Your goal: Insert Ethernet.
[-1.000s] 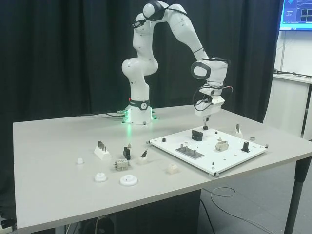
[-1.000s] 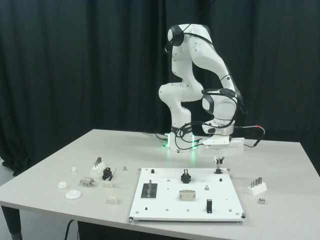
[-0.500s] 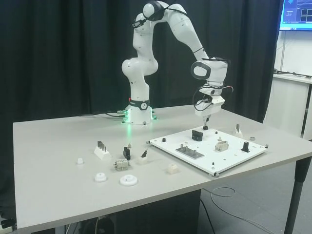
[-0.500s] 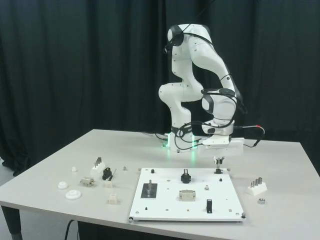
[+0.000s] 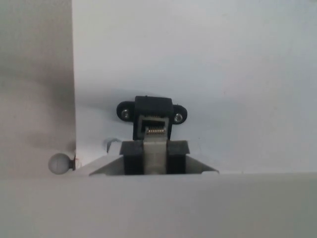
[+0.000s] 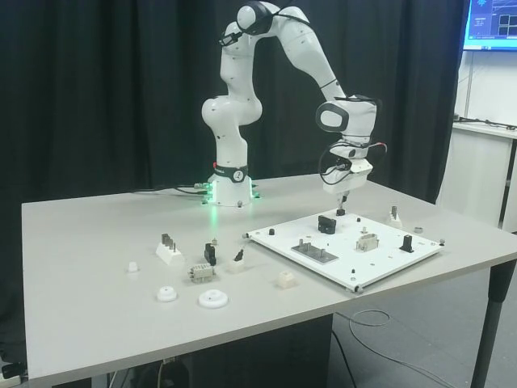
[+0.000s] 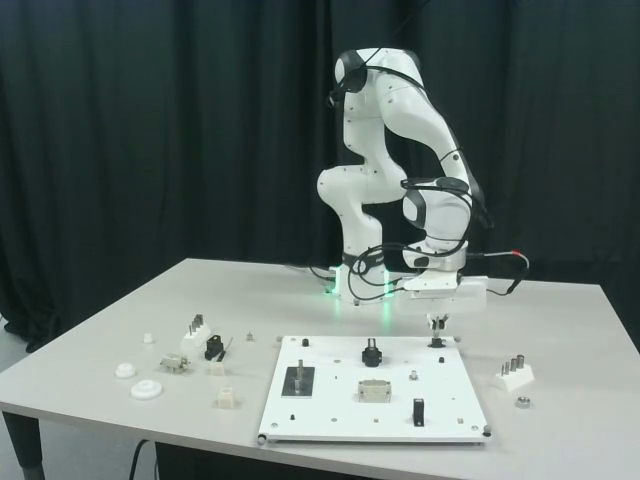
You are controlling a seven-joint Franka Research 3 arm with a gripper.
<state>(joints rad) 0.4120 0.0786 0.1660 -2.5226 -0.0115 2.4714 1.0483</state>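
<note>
Above the black Ethernet socket (image 5: 151,115), a light, rigid, fragile-clipped Ethernet plug (image 5: 155,154) is gripped by its body in the hand (image 5: 154,163).

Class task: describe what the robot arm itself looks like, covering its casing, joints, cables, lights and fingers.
The arm has smooth, rounded white casings with black bands at the joints. Thin black cables run along the upper link and loop around the wrist near the hand. Its round base glows green where it meets the grey table. In the wrist view, the fingers are black and blocky.
</note>
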